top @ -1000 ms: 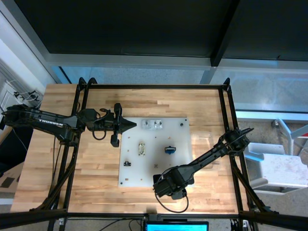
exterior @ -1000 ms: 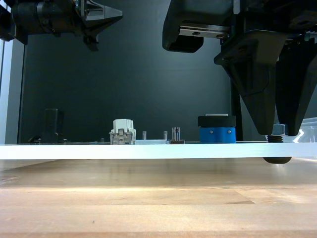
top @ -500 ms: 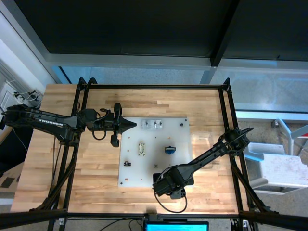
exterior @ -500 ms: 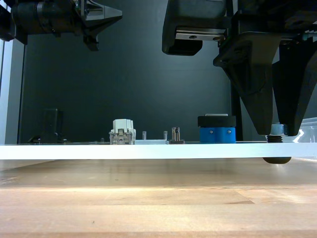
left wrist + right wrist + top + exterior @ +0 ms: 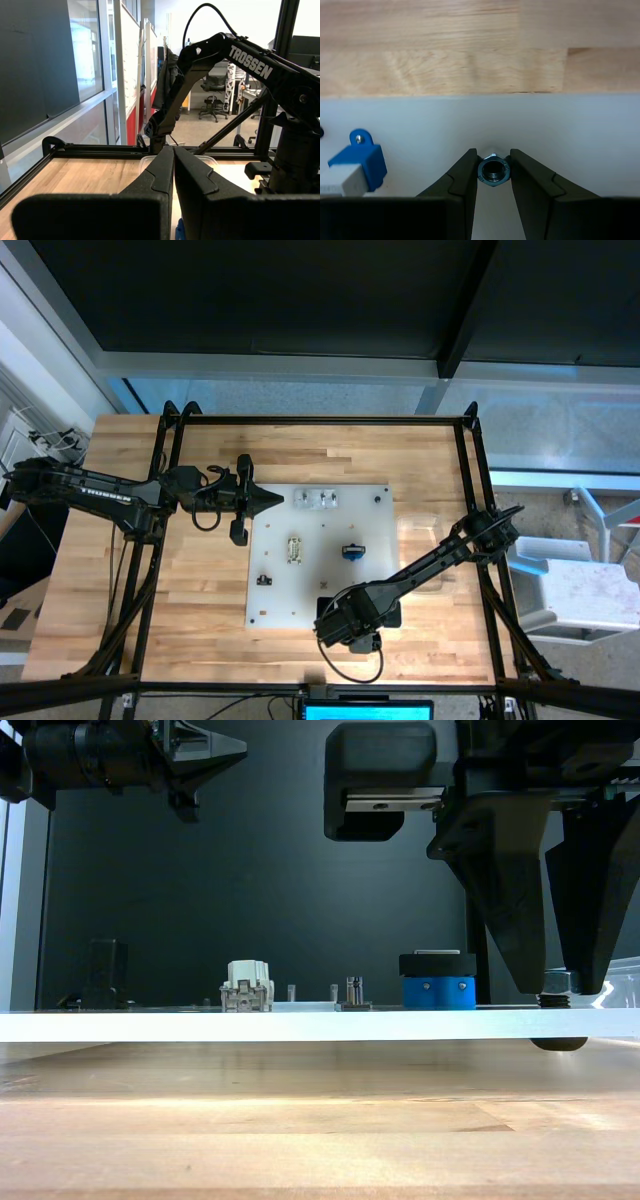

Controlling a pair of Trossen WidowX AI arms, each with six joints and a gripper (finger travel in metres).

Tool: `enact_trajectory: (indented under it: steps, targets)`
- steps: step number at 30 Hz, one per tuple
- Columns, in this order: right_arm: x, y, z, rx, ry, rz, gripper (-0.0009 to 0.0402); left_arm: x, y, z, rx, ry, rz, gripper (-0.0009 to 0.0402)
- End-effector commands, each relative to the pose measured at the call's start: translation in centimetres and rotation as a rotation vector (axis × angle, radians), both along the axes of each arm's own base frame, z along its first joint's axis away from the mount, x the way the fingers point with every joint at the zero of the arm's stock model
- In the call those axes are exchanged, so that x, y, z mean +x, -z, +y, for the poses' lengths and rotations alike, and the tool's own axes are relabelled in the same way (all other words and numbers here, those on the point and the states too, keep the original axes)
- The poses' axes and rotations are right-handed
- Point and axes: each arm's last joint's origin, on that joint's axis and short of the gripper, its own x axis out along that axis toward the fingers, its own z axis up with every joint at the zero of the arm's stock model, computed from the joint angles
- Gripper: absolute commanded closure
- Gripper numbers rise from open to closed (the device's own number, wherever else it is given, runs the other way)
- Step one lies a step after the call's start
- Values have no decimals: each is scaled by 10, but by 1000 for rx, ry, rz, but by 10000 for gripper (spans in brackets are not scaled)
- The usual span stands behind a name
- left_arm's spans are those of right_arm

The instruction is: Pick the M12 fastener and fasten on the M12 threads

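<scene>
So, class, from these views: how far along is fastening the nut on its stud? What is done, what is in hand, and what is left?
Done: the nut is picked up, clamped between the jaws of the right gripper. In hand: it appears to sit atop the stud, whose ribs show below it. Left: running it down and letting go. The left gripper hangs parked at far left, jaws shut.

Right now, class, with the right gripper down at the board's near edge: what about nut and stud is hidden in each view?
Low view: stud ribs show under the nut; thread engagement cannot be told.
High view: the right gripper covers both.
Right wrist view: the nut, between the fingers, hides the stud.
Left wrist view: the left gripper, parked at the board's far left, blocks the board.
</scene>
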Motion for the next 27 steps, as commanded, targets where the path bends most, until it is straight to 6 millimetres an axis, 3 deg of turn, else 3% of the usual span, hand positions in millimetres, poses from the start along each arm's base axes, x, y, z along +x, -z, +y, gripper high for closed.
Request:
enact_trajectory:
  steps: [1,27]
  targets:
    - [1,2,1,9,59,-8,338,0,0,0,0,0,-1,393]
    - [2,-1,1,71,663,-41,338,0,0,0,0,0,0,393]
